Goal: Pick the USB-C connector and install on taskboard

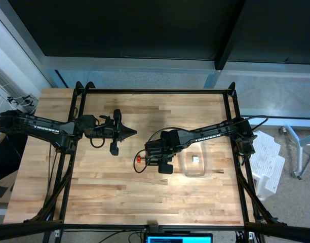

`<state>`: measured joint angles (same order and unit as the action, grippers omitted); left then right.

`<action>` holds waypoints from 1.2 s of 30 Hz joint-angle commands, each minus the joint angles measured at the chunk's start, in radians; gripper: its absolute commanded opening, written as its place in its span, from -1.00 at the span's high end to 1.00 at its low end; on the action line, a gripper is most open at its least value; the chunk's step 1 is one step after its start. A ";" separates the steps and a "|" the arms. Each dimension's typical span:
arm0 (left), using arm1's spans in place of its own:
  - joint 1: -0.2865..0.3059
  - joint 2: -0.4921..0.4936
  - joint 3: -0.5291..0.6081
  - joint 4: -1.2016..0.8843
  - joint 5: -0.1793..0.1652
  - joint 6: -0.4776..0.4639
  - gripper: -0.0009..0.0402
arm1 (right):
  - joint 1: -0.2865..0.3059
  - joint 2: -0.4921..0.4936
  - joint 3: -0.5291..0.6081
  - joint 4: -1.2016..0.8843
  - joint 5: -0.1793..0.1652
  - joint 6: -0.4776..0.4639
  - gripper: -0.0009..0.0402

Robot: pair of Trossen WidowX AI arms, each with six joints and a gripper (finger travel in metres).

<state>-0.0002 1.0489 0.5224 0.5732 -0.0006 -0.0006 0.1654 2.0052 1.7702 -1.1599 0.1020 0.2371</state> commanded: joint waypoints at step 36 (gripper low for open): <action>0.000 0.000 0.000 0.000 0.000 0.000 0.96 | 0.001 -0.037 -0.046 0.055 0.002 -0.018 0.38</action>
